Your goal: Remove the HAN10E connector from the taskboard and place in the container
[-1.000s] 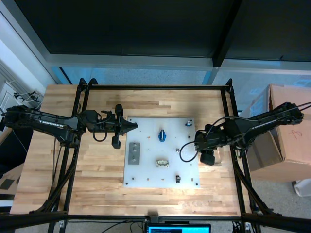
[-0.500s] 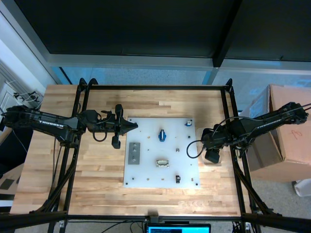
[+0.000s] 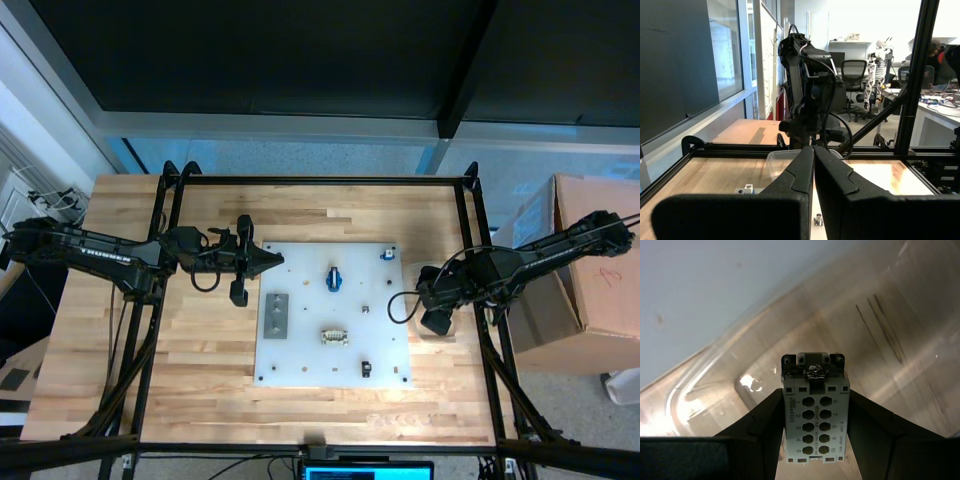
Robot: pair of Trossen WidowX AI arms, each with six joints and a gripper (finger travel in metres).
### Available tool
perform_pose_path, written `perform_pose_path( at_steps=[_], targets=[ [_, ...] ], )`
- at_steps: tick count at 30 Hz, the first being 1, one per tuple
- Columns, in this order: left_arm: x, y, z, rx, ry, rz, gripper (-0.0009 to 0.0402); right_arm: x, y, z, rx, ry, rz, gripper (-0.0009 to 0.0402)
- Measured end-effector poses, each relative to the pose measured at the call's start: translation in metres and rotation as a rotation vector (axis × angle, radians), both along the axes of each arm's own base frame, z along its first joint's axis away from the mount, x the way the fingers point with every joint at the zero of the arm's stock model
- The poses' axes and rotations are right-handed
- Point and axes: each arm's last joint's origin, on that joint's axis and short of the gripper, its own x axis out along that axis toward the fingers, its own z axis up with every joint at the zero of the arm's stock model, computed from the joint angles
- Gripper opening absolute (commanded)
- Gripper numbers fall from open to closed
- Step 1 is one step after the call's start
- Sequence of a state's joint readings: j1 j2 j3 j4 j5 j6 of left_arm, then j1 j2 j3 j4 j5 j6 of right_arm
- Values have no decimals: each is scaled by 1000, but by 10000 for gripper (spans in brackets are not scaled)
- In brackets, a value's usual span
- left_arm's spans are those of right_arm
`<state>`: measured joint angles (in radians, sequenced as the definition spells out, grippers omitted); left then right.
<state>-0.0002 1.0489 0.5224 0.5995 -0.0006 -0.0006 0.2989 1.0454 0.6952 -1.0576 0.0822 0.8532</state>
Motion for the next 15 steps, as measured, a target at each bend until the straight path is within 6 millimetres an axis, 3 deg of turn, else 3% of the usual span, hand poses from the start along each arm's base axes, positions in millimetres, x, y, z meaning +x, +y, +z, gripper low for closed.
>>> perform_pose_path(
  at_steps=[15],
  targets=[
    [0,0,0,0,0,0,0,4,1,-4,12,-44,-8,0]
  ],
)
